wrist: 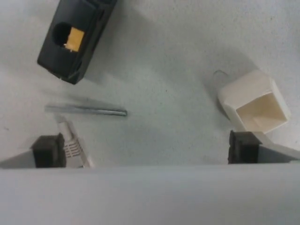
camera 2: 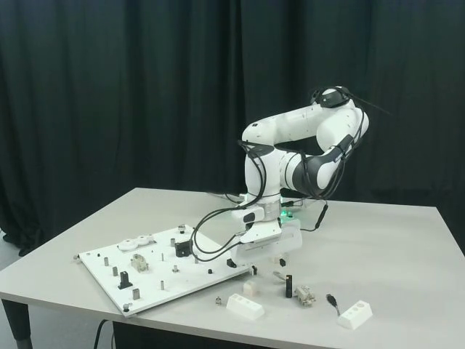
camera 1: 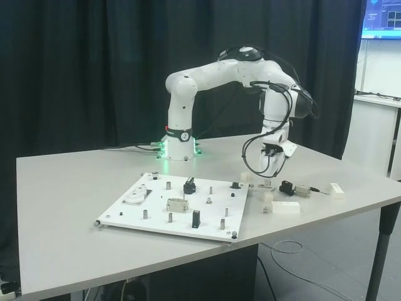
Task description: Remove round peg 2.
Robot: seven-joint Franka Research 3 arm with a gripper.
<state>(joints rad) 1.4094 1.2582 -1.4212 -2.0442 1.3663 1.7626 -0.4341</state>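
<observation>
Beside the white board [camera 1: 182, 210] on the grey table [camera 1: 69, 188], the white arm [camera 1: 213, 69] hangs its gripper [wrist: 145, 149] low over the bare tabletop off the board's right edge. Its two black fingertips [wrist: 47, 150] stand wide apart, with nothing between them.

Below the gripper, in the wrist view, a thin grey peg [wrist: 86, 110] lies flat on the table, apart from both fingertips and closer to one of them. Judged from the task, this may be round peg 2, already out of its hole and set down; the pictures carry no label to confirm it. Near the peg sit a black block [wrist: 75, 37] with a socket in its face and a small white open box [wrist: 255, 103]; neither touches the peg.

On the board, several short pegs [camera 1: 210, 189] stand upright among other fittings, including a black upright part [camera 1: 189, 185] toward the far side. Which of these holes, if any, the loose peg came from cannot be told from either room view.

More loose pieces lie on the table to the right of the board: a white block [camera 1: 285, 207] near the front edge, a small cabled plug [camera 1: 304, 190], and another white block [camera 1: 336, 190] further right.

If the lying peg is the one asked for, the removal looks done and only the arm's retreat is left. If it is not, the gripper is empty and off the board, and the whole pull is yet to be made.
</observation>
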